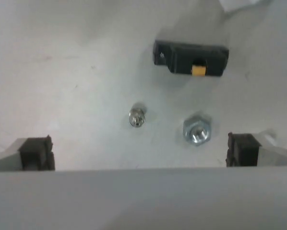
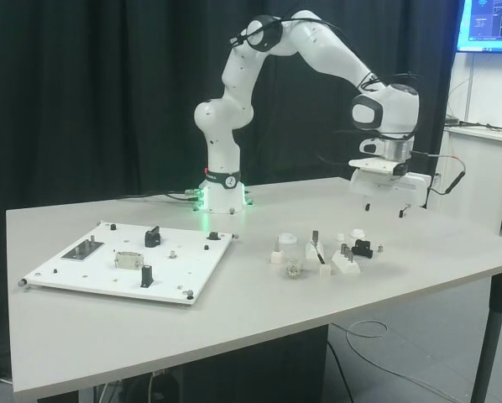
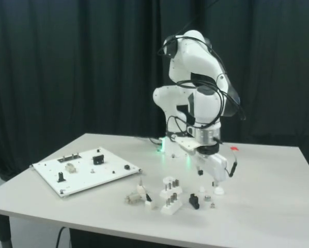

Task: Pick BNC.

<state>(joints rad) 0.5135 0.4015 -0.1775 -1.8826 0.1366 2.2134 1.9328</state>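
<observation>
Gripper (image 1: pixel 140 152) is hovering with jaws spread wide, holding nothing. Likely BNC (image 1: pixel 137 116) is lying on table (image 1: pixel 62 72), at 9 o'clock of nut (image 1: pixel 197 131). Looking small, rigid, slick metal: take its sides squarely.

The arm base (image 2: pixel 220 195) is taken as landmark, bolted on the table (image 2: pixel 259 311). In the first room view, a board (image 2: pixel 125 264) is laid on the table in front of the base and to its left. A cluster of small parts (image 2: pixel 322 250) is set in front and to its right.
</observation>
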